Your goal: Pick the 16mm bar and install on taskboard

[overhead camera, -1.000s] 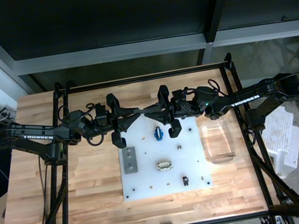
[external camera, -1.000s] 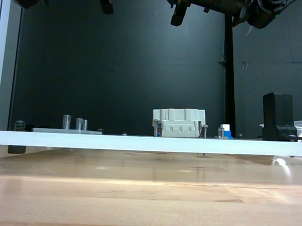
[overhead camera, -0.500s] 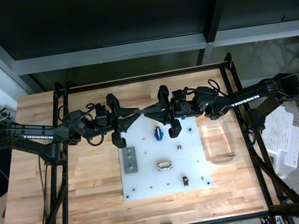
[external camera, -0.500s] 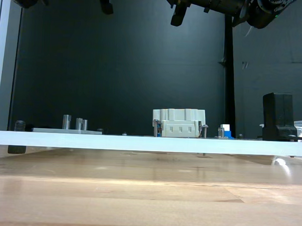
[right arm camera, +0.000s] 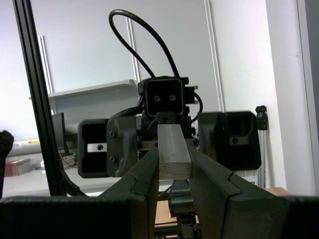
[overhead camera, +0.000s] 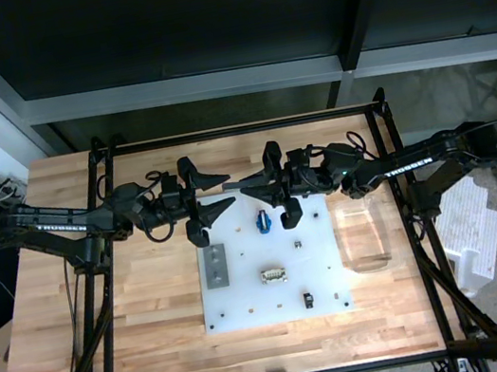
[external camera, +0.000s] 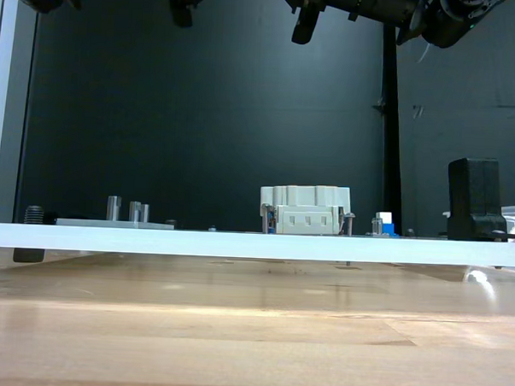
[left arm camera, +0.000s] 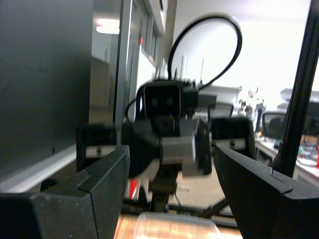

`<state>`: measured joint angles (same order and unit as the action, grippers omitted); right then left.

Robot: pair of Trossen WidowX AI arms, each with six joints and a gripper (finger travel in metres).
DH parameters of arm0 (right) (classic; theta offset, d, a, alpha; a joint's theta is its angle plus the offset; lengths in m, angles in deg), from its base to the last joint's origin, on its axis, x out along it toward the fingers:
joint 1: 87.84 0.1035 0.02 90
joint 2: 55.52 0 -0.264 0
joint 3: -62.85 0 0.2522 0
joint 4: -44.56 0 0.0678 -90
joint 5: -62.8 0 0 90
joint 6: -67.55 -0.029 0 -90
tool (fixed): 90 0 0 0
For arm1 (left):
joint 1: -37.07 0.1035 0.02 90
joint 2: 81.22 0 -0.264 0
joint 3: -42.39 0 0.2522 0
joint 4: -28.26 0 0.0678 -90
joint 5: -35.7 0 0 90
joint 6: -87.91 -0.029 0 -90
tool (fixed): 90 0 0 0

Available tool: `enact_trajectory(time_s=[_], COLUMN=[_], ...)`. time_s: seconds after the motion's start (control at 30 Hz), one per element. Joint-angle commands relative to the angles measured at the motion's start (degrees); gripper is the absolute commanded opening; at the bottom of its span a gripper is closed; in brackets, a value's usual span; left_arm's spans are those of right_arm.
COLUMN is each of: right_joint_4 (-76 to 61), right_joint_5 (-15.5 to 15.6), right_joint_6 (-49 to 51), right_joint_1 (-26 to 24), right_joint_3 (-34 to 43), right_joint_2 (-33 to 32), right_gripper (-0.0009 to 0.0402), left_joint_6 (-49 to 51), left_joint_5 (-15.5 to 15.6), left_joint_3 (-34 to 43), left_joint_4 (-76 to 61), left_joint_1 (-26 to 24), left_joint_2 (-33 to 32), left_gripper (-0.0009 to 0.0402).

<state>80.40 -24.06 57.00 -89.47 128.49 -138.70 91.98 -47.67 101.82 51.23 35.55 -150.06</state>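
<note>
Up over the board's [overhead camera: 250, 306] twelve o'clock edge, the right gripper [right arm camera: 174, 167] clamps the bar [right arm camera: 173, 149] level, well above any seat. Facing it from nine o'clock, the left gripper [left arm camera: 169, 154] stands spread wide, gripping nothing, probably leaving the right arm free to carry the bar down.
</note>
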Motion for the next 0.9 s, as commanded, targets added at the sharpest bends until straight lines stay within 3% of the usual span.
enact_trajectory(time_s=[0.03, 0.47, 0.9], right_joint_4=[-3.61, -37.13, -87.93], right_joint_5=[0.02, 0.09, -2.75], right_joint_6=[1.73, 5.55, 9.66], right_joint_1=[0.02, 0.83, 6.21], right_joint_3=[0.02, 0.37, 16.81], right_joint_2=[1.70, 12.28, 10.64], right_gripper=[0.0041, 0.0041, 0.0041], left_joint_6=[1.25, 3.17, 3.10], left_joint_5=[0.07, -1.92, -2.51], left_joint_3=[0.02, 0.02, 0.02], left_joint_4=[-4.37, -12.59, -13.40], left_joint_1=[0.00, -0.11, -0.09], left_joint_2=[1.70, 2.89, 2.84], left_gripper=[0.0239, 0.0218, 0.0199])
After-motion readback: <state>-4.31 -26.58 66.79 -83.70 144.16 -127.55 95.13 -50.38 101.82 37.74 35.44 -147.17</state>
